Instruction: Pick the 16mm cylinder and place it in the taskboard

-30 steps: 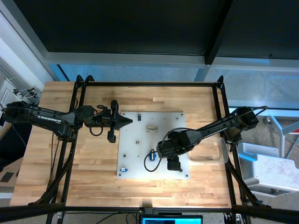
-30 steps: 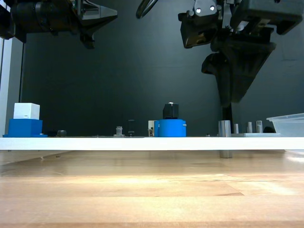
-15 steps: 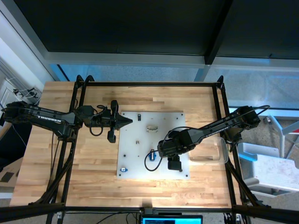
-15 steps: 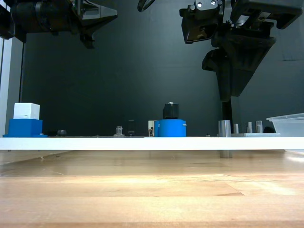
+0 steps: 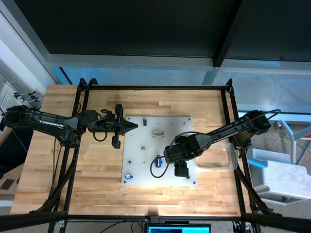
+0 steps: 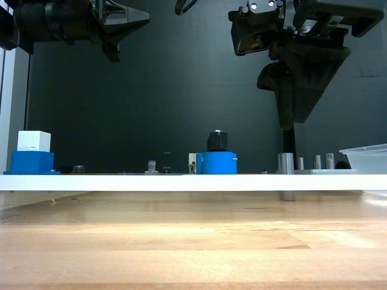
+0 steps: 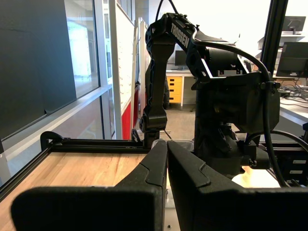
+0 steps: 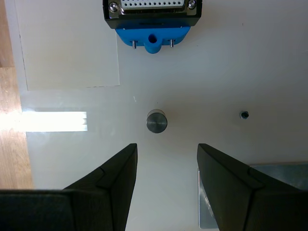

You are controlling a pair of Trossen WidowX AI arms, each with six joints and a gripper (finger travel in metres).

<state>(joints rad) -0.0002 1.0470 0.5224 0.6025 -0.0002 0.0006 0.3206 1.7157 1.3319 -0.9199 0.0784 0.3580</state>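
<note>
We find the 16mm cylinder (image 8: pixel 157 121) upright on the taskboard (image 8: pixel 216 57), straight below our right gripper (image 8: pixel 166 148), jaws spread and empty; the left gripper (image 7: pixel 167 144), closed, hangs over the board's left edge.

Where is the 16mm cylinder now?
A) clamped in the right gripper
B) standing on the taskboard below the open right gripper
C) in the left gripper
B: the 16mm cylinder stands free on the taskboard under the open right gripper; the left gripper, shut, hangs over its left edge.
</note>
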